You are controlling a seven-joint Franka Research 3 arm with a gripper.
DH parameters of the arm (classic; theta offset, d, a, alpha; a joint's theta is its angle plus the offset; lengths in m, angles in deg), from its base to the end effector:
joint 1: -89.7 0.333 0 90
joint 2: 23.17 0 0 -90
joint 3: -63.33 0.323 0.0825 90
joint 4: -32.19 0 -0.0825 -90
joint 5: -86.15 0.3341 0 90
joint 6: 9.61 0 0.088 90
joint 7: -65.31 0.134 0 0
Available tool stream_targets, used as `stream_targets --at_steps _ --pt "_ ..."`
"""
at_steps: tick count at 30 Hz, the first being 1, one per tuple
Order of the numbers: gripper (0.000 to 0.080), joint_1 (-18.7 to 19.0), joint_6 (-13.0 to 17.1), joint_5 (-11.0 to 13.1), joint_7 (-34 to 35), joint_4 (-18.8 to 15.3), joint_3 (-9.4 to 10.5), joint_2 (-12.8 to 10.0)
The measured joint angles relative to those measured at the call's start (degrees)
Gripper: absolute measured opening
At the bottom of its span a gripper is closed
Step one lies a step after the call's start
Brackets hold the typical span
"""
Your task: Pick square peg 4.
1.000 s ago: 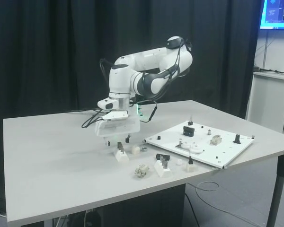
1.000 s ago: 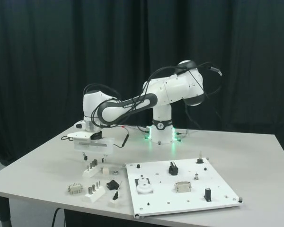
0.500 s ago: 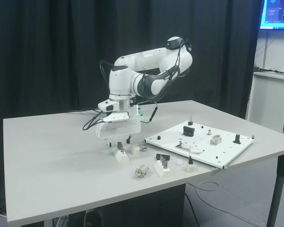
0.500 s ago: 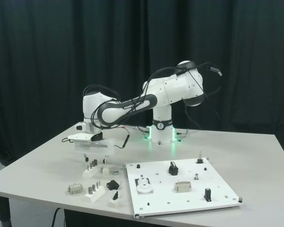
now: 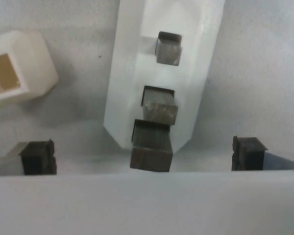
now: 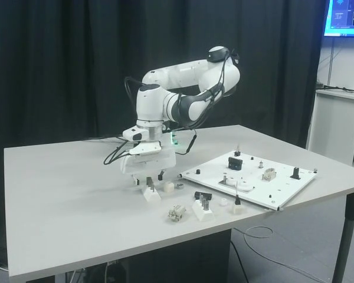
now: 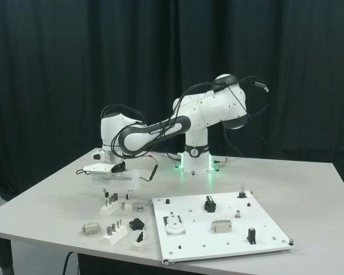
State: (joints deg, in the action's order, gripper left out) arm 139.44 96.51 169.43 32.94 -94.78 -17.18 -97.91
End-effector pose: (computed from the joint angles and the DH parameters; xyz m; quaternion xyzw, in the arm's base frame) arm 0.4516 -0.1866 0.1843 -0.9316 0.3635 0.0014 0.0040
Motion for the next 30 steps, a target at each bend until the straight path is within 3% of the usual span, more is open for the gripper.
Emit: stream_targets --at_steps 5,6,14,15,21,22,30 --pt "0.0800 0.0 0.0 0.0 0.0 -0.1 0.16 0.0" --pt "0.0668 0.0 0.0 0.0 0.0 -0.1 0.17 0.0" --pt "0.0668 0.0 0.0 0.0 0.1 -0.2 0.15 0.0" --pt "0.0324 0.0 0.0 0.0 0.1 -0.2 0.13 0.0" --pt "0.0324 0.1 -0.1 0.0 0.3 -0.2 -0.02 0.0" --pt "0.0166 0.1 -0.2 0.0 0.3 -0.2 -0.05 0.0" --pt "0.0155 0.1 -0.4 0.0 0.9 -0.2 -0.24 0.0"
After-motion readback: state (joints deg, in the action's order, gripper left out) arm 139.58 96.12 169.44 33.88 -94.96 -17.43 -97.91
